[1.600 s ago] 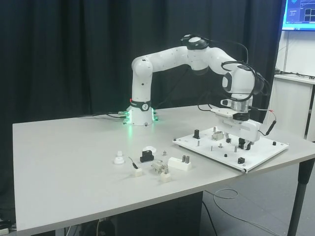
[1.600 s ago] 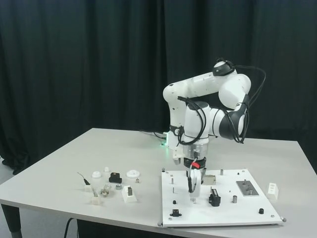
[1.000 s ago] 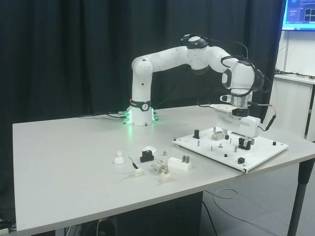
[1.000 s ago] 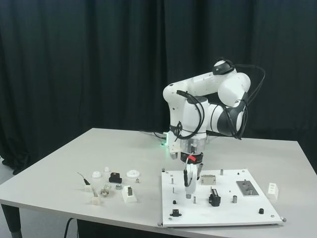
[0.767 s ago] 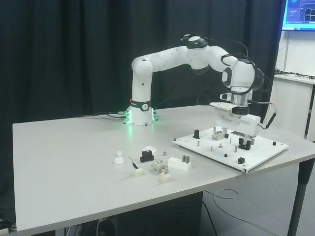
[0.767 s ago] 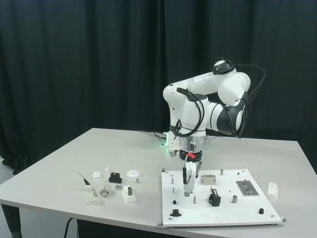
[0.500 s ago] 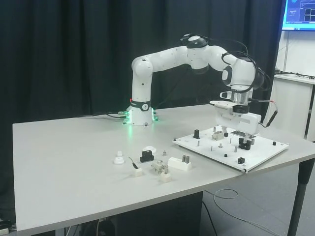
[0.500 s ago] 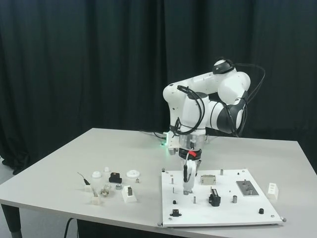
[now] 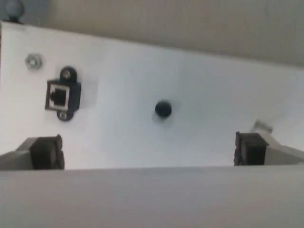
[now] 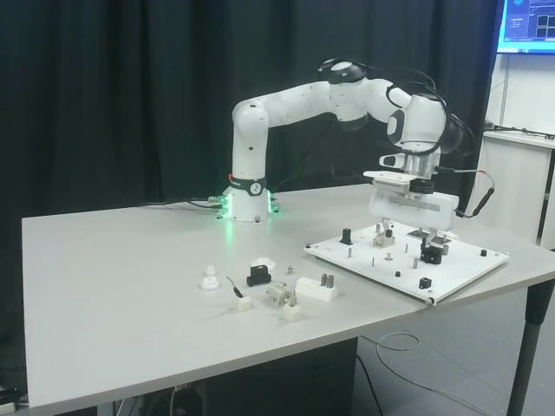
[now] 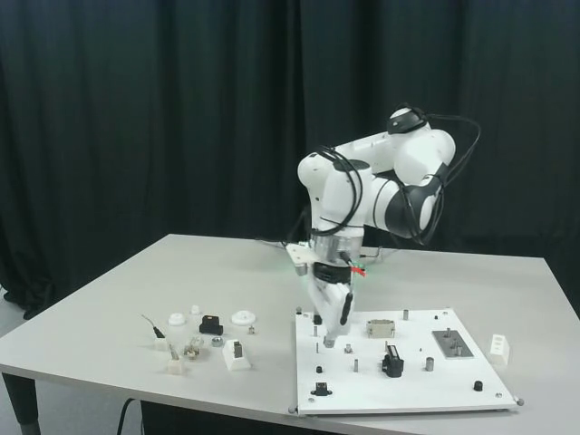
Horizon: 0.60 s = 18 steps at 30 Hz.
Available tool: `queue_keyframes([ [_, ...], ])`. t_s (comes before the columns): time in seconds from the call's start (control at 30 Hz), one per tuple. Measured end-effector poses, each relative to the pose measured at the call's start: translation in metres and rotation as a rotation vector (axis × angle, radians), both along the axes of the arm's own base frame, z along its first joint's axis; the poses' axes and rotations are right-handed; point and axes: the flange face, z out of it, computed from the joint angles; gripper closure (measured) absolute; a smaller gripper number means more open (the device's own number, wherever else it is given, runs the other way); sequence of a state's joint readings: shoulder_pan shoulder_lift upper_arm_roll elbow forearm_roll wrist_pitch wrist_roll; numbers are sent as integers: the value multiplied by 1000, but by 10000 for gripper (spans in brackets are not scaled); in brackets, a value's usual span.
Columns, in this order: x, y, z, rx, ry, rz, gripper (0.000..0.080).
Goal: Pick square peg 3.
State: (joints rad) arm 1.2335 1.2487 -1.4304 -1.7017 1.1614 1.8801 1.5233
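While the gripper [image 9: 147,152] hangs above the white board [image 11: 408,385], its fingers [image 9: 45,152] stand wide apart, empty; I cannot tell which small peg is square peg 3.

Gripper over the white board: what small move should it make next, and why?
Probably shift sideways rather than descend. The gripper is open and empty. Under it the wrist view shows only a black knob and a socket on the white board, and no square peg lies between the fingers. I cannot tell which part is peg 3.
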Motion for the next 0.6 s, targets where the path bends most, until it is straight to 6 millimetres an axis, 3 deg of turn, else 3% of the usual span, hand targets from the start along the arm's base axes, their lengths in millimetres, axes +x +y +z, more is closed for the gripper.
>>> queue_keyframes([
  [0.6, 3, -79, 14, -55, 59, 368, 3],
])
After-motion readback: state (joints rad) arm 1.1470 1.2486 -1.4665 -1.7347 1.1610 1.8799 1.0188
